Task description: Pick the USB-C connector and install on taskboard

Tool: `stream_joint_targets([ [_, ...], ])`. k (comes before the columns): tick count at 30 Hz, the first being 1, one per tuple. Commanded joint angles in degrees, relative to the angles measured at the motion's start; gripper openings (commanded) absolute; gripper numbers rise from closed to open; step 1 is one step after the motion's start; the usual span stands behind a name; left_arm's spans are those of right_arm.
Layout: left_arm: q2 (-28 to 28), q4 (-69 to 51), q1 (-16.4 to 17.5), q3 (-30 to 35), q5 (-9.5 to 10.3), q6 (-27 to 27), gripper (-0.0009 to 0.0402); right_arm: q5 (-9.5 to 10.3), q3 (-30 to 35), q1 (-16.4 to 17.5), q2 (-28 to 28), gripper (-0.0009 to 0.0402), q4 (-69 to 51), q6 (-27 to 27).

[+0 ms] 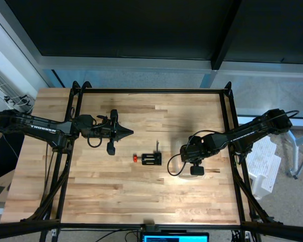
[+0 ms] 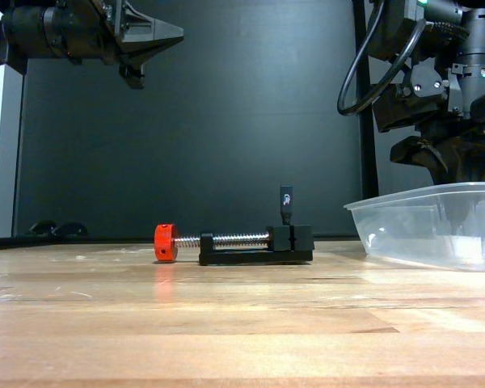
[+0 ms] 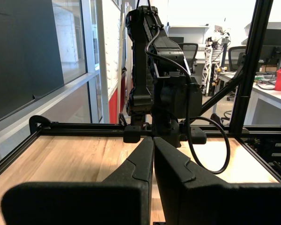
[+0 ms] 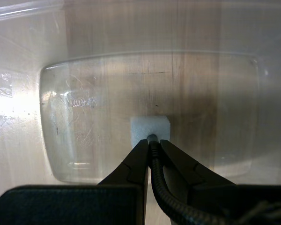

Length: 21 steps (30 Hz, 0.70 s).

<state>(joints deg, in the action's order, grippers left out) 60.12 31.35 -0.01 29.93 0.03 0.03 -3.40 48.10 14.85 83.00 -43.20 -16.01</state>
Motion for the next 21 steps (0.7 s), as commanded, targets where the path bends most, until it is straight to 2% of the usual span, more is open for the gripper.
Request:
stream_joint_targets([
  [1, 0.0, 0.0, 0.0, 0.0, 0.00, 0.0, 0.0000, 0.02, 0.0, 0.0, -0.1, -0.0001, 0.0, 0.0],
  [16, 0.0, 0.0, 0.0, 0.0, 0.00, 0.0, 0.0000, -0.07, 0.1, 0.0, -4.8, 0.0000, -0.7, 0.0],
  [21, 0.0, 0.0, 0.0, 0.0, 0.00, 0.0, 0.0000, -0.11, 3.8, 0.0, -5.9, 0.0000, -5.4, 0.0],
])
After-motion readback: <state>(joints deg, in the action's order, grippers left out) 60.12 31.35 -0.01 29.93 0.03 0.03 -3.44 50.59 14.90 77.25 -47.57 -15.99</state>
